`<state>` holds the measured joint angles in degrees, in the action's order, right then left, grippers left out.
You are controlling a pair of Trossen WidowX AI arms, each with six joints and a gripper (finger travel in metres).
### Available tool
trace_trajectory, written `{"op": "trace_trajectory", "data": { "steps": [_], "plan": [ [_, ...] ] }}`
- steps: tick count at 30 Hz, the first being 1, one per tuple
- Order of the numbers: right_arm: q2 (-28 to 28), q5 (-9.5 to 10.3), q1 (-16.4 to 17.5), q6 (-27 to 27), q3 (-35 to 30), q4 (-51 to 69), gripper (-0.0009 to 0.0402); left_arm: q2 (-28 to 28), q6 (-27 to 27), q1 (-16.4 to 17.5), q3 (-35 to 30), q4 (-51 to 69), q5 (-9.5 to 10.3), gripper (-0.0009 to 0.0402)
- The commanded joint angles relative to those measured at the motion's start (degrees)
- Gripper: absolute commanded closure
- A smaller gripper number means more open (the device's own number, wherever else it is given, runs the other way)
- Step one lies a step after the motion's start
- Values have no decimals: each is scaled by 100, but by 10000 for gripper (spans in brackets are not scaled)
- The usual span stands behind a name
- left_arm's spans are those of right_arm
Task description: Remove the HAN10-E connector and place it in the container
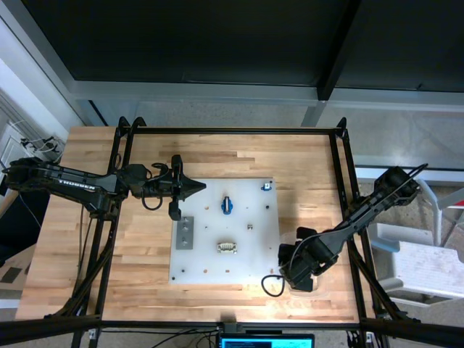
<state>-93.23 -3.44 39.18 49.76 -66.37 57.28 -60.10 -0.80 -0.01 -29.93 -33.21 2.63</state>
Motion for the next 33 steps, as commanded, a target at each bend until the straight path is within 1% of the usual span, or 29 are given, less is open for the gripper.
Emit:
{"op": "trace_trajectory", "data": {
  "steps": [1, 3, 9, 15, 17, 19, 21, 27, 33],
  "plan": [
    [20, 2, 103, 120, 157, -269, 386, 0, 0, 2, -2, -2, 0, 393],
    [24, -2, 164, 216, 221, -323, 386, 0, 0, 2, -2, -2, 0, 393],
    [24, -2, 291, 254, 400, -446, 386, 0, 0, 2, -2, -2, 0, 393],
    [24, -7, 337, 402, 638, -713, 386, 0, 0, 0, -2, -2, 0, 393],
    [24, -24, 345, 402, 678, -730, 386, 0, 0, 2, -2, -2, 0, 393],
    [24, -111, 350, 407, 717, -737, 383, 0, 0, 0, -2, -2, 0, 393],
    [24, -153, 352, 463, 761, -758, 377, 0, 0, 2, -2, -2, 0, 393],
    [24, -149, 345, 533, 970, -1104, 344, 0, 0, 2, -2, 0, 0, 393],
    [22, -151, 345, 529, 1012, -1174, 315, 0, 0, 0, -2, -2, 0, 393]
  ]
}}
